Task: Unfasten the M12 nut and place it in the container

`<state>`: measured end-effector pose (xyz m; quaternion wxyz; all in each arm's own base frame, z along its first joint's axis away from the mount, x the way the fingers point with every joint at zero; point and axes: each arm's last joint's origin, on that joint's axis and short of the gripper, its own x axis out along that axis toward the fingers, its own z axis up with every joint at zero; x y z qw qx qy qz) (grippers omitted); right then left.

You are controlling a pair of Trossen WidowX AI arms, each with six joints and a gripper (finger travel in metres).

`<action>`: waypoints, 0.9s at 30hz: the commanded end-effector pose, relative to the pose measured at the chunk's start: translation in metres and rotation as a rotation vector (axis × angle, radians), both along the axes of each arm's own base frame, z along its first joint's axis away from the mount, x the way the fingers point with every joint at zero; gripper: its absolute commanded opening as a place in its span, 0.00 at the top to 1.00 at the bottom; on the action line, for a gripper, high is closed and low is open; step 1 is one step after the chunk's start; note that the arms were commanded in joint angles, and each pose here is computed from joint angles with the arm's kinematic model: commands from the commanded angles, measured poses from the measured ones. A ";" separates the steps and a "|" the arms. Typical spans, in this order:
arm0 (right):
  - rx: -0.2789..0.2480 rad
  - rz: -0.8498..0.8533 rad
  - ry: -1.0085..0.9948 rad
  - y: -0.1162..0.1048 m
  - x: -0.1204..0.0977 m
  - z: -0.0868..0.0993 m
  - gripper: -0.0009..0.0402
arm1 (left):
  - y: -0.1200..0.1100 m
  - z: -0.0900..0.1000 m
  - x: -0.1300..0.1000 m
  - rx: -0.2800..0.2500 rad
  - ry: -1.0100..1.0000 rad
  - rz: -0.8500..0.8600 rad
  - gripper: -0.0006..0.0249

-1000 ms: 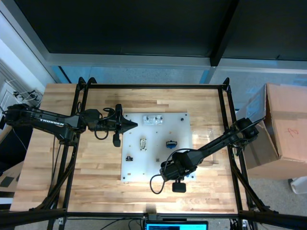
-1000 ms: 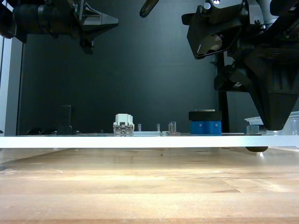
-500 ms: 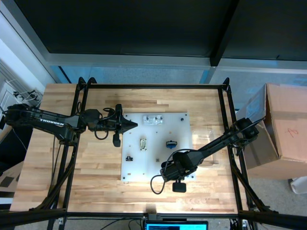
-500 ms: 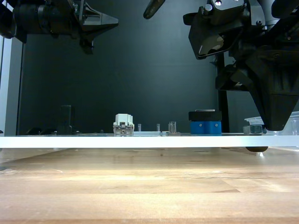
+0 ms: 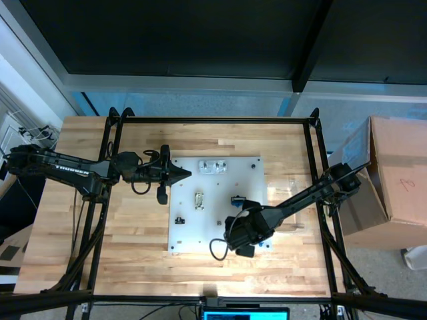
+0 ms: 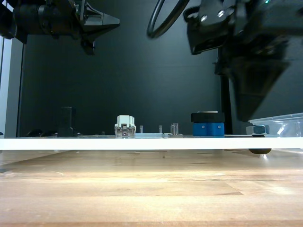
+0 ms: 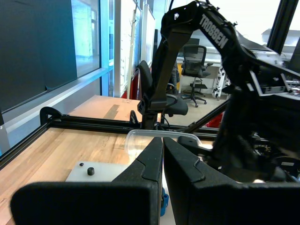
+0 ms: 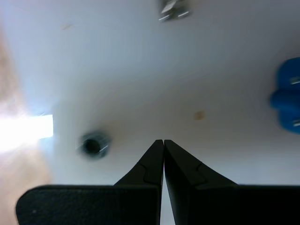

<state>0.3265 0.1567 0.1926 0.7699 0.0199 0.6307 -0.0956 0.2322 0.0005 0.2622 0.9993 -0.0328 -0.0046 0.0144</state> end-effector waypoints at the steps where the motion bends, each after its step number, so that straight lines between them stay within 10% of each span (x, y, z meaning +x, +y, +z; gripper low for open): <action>1: 0.070 0.018 0.025 0.002 -0.001 0.003 0.98 | 0.000 0.000 0.000 0.000 -0.001 0.000 0.97; 9: 0.286 0.073 0.082 0.009 -0.002 0.007 0.98 | 0.000 0.000 0.000 0.000 -0.002 0.000 0.98; 27: 0.281 0.101 0.062 0.014 0.008 -0.010 0.98 | 0.000 0.000 0.000 0.000 0.000 0.000 0.98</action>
